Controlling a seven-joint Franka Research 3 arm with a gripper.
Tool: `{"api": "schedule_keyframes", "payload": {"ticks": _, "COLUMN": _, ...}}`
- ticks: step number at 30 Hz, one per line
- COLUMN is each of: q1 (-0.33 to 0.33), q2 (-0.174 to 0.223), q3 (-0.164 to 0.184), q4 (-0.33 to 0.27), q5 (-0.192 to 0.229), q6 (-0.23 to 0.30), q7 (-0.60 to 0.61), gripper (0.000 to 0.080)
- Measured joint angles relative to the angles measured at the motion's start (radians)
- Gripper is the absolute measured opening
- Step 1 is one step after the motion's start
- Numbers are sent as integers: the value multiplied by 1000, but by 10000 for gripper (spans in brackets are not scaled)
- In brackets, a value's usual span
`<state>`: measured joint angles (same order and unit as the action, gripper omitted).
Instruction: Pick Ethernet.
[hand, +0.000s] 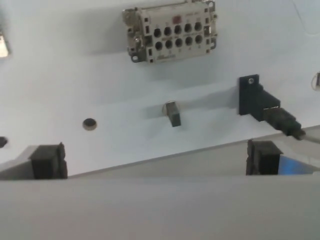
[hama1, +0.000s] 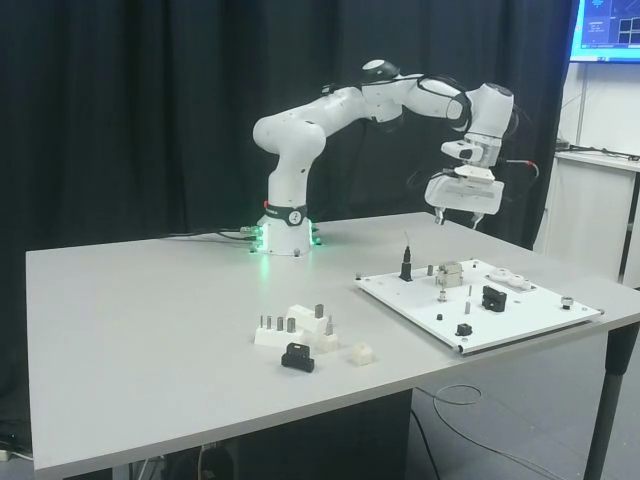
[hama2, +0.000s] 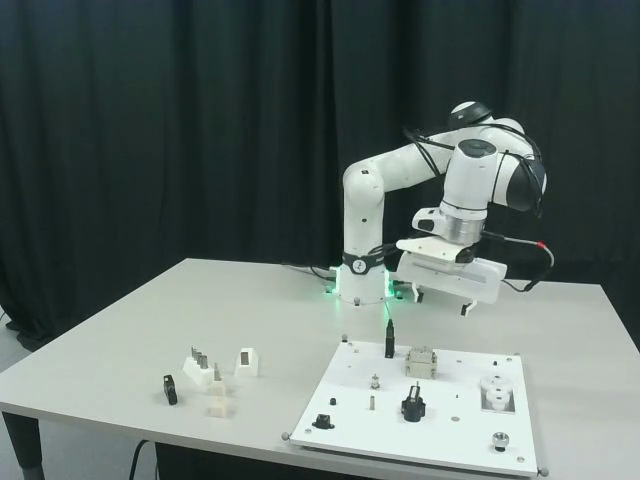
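Claw (hama2: 441, 300) hangs high above the white board (hama2: 440, 440), fingers (hand: 49, 161) spread apart, gripping nothing. In the wrist view both black finger pads show well apart, with the board lying between and beyond them.

Directly beneath the claw on the board: the Ethernet plug (hama2: 389, 341) stands upright in its black socket block (hand: 254, 95), cable end pointing up, near the board's edge closest to the arm's base. The plug is untouched, well below the fingertips.

Just beside it, a grey multi-pin connector (hand: 170, 31) with two rows of round holes. Between the two, a small grey peg (hand: 172, 113); further off, a small black round button (hand: 89, 123).

Away from the claw, off the board on the grey tabletop (hama1: 150, 320): a cluster of white blocks (hama1: 295, 328) holding upright grey pegs, and a black clip (hama1: 298, 357) just in front.
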<state>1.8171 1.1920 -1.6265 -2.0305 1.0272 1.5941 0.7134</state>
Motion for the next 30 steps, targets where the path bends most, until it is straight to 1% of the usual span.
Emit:
{"api": "schedule_keyframes", "payload": {"ticks": 7, "q1": -9, "q2": 0, "q3": -5, "q4": -7, "q5": 0, "q6": 0, "q7": -45, "gripper": 800}}
{"api": "schedule_keyframes", "payload": {"ticks": 16, "q1": -18, "q2": 0, "q3": -18, "q4": -12, "q5": -2, "q6": 0, "q7": -73, "gripper": 800}}
{"api": "schedule_keyframes", "payload": {"ticks": 30, "q1": -28, "q2": 0, "q3": -29, "q4": -15, "q5": -7, "q6": 0, "q7": -105, "gripper": 800}}
